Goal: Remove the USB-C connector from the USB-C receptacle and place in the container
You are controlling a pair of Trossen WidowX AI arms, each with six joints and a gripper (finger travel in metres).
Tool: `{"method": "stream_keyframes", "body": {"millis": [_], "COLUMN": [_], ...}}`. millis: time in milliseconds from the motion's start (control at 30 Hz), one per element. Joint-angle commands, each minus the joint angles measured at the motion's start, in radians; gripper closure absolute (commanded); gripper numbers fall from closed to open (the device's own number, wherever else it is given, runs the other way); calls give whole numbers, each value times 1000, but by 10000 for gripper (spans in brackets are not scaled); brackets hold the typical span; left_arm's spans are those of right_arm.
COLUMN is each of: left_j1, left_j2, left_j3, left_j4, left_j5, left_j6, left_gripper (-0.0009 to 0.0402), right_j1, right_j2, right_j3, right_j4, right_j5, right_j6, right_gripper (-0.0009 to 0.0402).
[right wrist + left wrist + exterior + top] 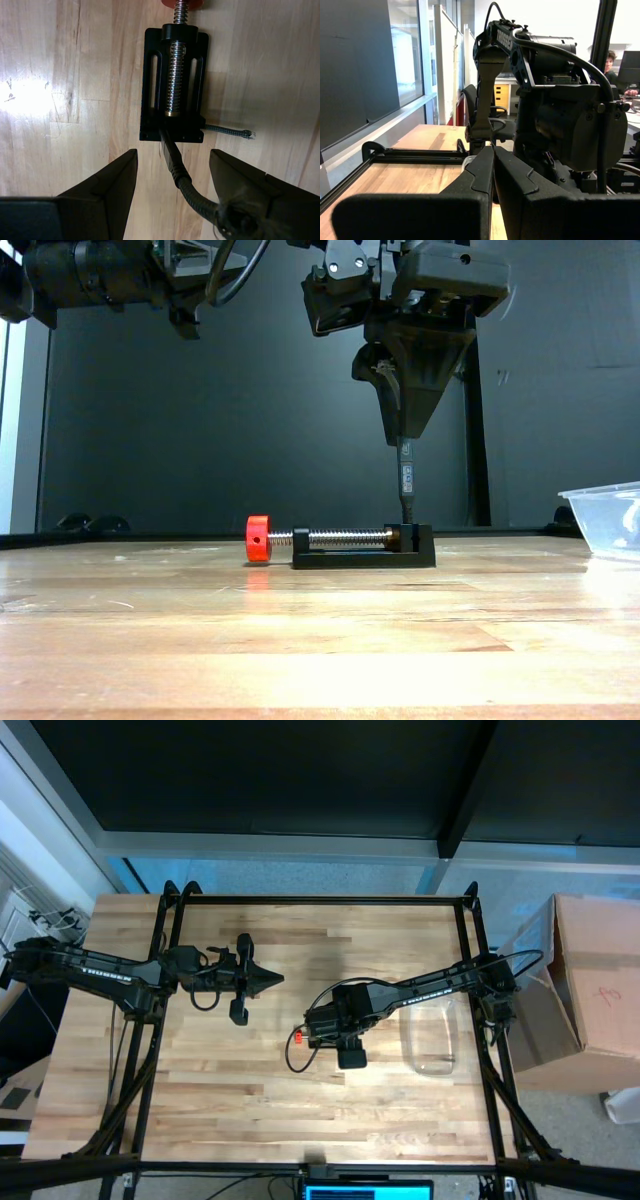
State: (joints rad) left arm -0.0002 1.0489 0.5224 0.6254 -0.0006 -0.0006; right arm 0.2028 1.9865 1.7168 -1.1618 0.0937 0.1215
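The USB-C connector stands upright with its tip in the receptacle of a small black clamp fixture, which has a screw and a red knob. Its braided cable runs back past the camera. My right gripper hangs open straight above, one finger on each side of the connector, neither touching it. I cannot tell how deep the plug sits. The clear plastic container lies to the right of the fixture. My left gripper hovers shut and holds nothing, left of and beyond the fixture.
A black frame borders the wooden table. A cardboard box stands past the right edge. The cable loops on the wood beside the fixture, and a short frayed cable end sticks out of its side.
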Motion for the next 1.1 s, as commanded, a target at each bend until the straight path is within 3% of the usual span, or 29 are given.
{"method": "stream_keyframes", "body": {"millis": [33,700,1100], "left_j1": [0,0,0], "left_j2": [0,0,0], "left_j3": [0,0,0], "left_j4": [0,0,0], "left_j5": [0,0,0], "left_j6": [0,0,0], "left_gripper": [393,393,393], "right_j1": [0,0,0], "right_j2": [-1,-1,-7], "right_j3": [0,0,1], "right_j4": [3,4,2], "right_j5": [0,1,3], "right_j6": [-3,-2,2], "right_gripper": [225,395,393]}}
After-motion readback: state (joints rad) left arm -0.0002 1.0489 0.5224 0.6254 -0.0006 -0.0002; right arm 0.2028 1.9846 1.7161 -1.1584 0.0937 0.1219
